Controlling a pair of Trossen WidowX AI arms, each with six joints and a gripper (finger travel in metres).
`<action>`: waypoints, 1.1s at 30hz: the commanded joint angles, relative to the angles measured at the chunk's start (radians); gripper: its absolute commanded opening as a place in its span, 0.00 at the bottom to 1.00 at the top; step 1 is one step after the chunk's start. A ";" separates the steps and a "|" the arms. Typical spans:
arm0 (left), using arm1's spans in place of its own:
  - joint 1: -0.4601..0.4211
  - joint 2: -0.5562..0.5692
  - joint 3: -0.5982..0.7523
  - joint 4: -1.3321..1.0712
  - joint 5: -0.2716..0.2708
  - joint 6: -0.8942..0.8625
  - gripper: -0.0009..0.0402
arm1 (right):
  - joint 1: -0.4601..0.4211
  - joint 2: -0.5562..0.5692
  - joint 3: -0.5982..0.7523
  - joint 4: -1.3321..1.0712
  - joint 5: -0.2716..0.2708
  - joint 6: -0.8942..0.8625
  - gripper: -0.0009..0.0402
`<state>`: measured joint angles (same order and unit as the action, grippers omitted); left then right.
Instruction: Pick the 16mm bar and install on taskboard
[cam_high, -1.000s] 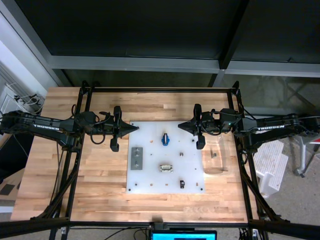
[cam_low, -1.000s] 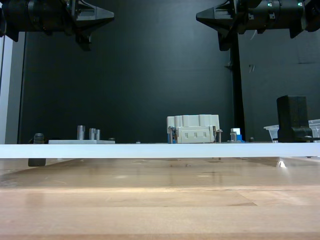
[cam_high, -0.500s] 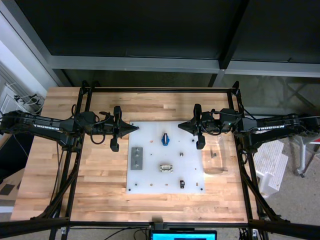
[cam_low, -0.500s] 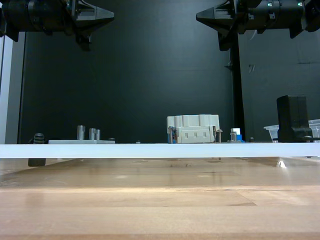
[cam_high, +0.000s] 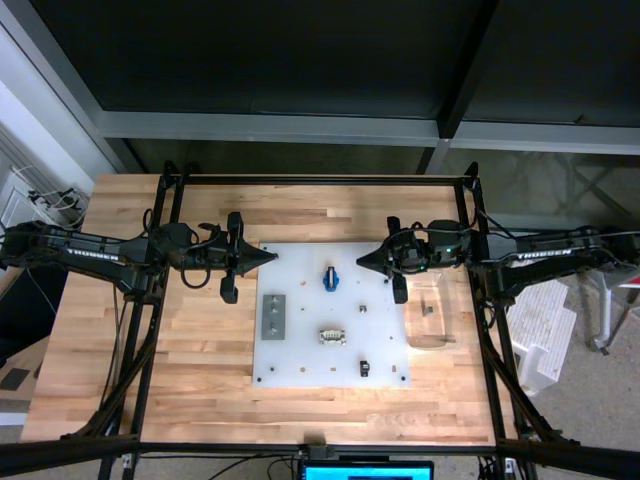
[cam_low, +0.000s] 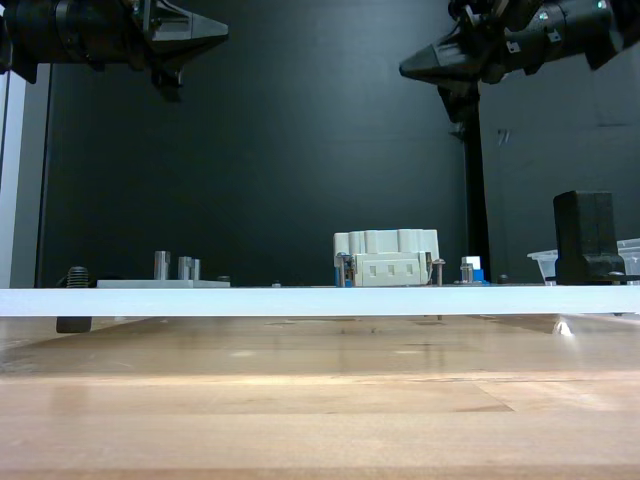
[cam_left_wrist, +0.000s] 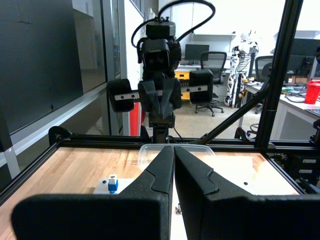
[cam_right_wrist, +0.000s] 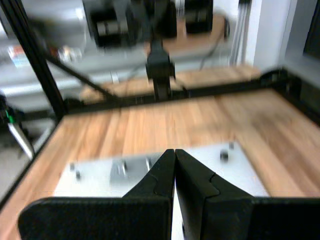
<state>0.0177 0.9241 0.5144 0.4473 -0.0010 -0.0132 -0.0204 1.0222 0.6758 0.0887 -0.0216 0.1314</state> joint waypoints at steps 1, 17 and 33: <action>0.000 0.000 0.000 0.000 0.000 0.000 0.02 | 0.008 0.000 0.068 -0.175 0.003 -0.014 0.02; 0.000 0.000 0.000 0.000 0.000 0.000 0.02 | 0.036 0.001 0.289 -0.819 0.031 -0.008 0.02; 0.000 0.000 0.000 0.000 0.000 0.000 0.02 | 0.079 0.001 0.329 -1.156 0.031 0.037 0.02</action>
<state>0.0177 0.9241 0.5148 0.4473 -0.0010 -0.0132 0.0498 1.0225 1.0054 -1.0504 0.0078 0.1616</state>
